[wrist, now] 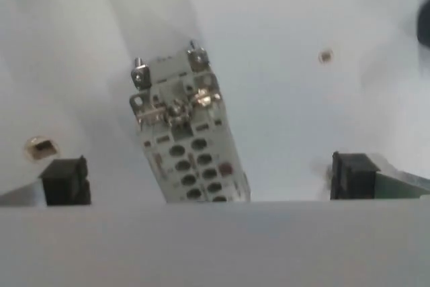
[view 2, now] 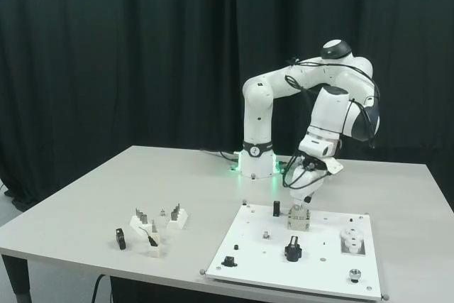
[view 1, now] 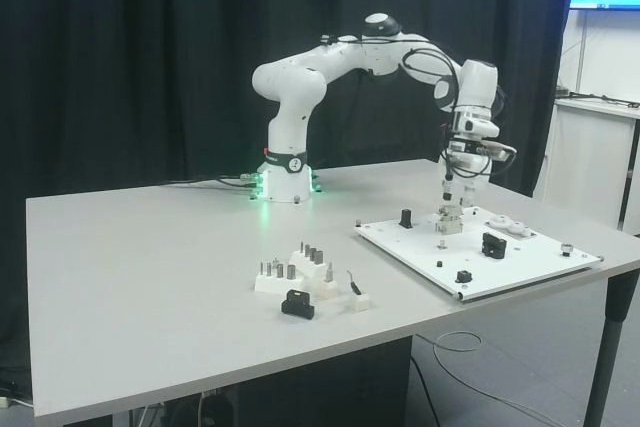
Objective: Insert waterproof.
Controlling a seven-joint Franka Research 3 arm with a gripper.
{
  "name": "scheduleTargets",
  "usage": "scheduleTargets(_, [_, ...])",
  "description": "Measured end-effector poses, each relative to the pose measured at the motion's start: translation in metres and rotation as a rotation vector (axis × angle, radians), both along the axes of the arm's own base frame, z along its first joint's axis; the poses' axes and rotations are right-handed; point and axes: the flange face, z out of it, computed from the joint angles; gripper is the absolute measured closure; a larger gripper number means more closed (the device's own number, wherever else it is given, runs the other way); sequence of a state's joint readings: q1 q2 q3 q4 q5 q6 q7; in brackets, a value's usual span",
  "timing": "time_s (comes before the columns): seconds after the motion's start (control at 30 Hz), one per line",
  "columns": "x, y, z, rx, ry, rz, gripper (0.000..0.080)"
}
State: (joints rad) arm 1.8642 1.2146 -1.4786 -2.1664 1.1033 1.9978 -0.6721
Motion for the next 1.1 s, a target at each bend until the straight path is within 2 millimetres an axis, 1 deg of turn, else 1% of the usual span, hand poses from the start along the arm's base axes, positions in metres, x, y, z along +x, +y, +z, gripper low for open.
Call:
scheduleTargets(0.2, [0.002, 0.002, 0.014, 0.009, -0.011, -0.126, 0.0003])
scheduleTargets(0.4, [0.003, 0.001, 0.021, 0.034, -0.04, -0.307, 0.0003])
scheduleTargets(0.6, [0.004, -0.001, 0.023, 0.055, -0.07, -0.493, 0.0003])
scheduleTargets(0.93, [0.009, -0.011, 0.024, 0.103, -0.13, -0.855, 0.0003])
scheduleTargets(1.1, [0.012, -0.017, 0.024, 0.123, -0.148, -0.986, 0.0003])
